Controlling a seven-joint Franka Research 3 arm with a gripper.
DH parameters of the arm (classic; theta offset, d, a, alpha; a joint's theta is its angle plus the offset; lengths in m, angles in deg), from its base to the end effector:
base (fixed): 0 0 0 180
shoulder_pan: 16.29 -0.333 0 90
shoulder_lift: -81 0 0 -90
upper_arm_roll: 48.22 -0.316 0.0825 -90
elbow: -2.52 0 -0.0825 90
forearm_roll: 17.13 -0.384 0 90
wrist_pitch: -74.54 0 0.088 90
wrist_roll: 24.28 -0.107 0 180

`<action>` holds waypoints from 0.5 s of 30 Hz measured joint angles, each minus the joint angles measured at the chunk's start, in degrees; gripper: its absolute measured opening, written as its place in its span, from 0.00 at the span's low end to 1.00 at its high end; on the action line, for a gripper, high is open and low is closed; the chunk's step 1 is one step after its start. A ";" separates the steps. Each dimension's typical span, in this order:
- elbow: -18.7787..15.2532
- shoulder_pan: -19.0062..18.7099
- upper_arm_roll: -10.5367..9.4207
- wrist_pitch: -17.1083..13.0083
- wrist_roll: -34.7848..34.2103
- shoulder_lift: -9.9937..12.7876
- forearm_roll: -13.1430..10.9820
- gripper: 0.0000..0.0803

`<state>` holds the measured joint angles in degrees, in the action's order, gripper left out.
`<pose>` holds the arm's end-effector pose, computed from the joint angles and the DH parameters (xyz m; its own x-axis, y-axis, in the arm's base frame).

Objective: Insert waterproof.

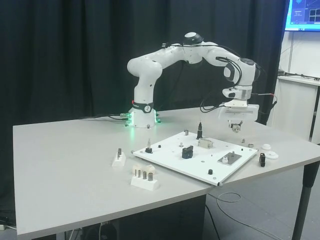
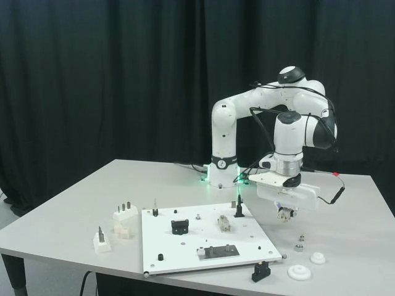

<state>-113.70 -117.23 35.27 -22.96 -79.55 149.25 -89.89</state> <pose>0.4814 0.2925 0.2483 0.3858 -0.9196 -0.0736 -0.9138 -0.3919 0.1070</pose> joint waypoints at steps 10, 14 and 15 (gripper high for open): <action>0.02 -0.36 0.02 0.00 0.00 0.00 0.19 0.39; 0.04 -0.40 0.02 -0.01 0.00 0.00 0.51 0.39; 0.05 -0.41 0.02 -0.01 0.00 0.00 0.59 0.39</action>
<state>-113.65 -117.64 35.29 -22.98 -79.55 149.25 -89.29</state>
